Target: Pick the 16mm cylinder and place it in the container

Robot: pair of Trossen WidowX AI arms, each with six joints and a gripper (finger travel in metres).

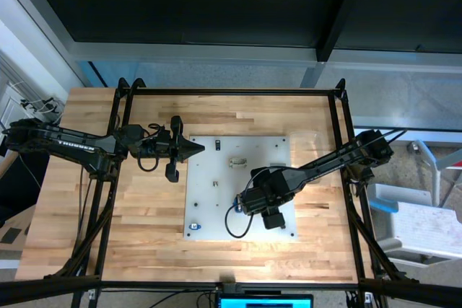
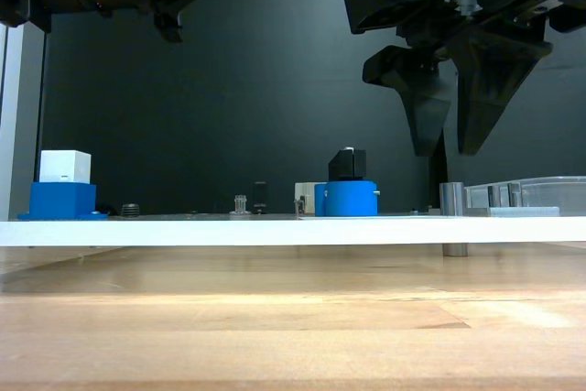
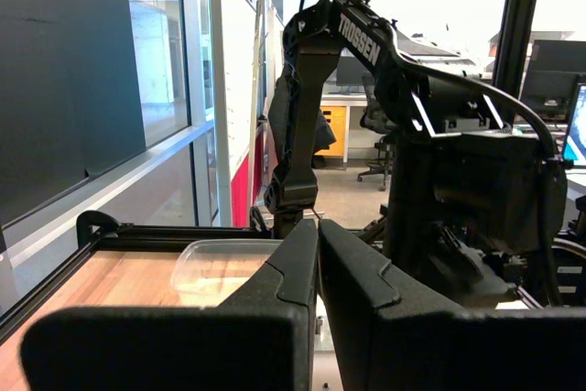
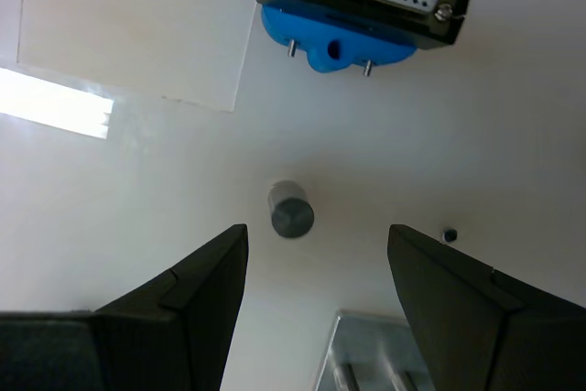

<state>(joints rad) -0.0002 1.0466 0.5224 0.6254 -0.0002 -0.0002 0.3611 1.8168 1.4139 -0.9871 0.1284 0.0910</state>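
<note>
Right gripper point(image 2: 449, 152) hangs over the white board point(image 1: 216, 207), tips pointing down, jaws spread wide and holding nothing. 16mm cylinder point(image 4: 291, 211) stands upright on the board, long axis vertical, flat top end facing up at the wrist camera. It sits below the gap between the two fingers point(image 4: 197, 299), touching neither. Low view: cylinder point(image 2: 452, 197) is a short grey post under the raised tips, clear air between. Blue connector part point(image 4: 362, 11) lies near the cylinder on one side, the corner of a grey metal block point(image 4: 366, 363) on the other, both apart from it. Container point(image 2: 531, 191), a shallow pale tray, sits just right of the cylinder in the low view. Left gripper point(image 1: 196, 147) is held high near the board's left edge, level, pointing inward, jaws pressed together on nothing
</note>
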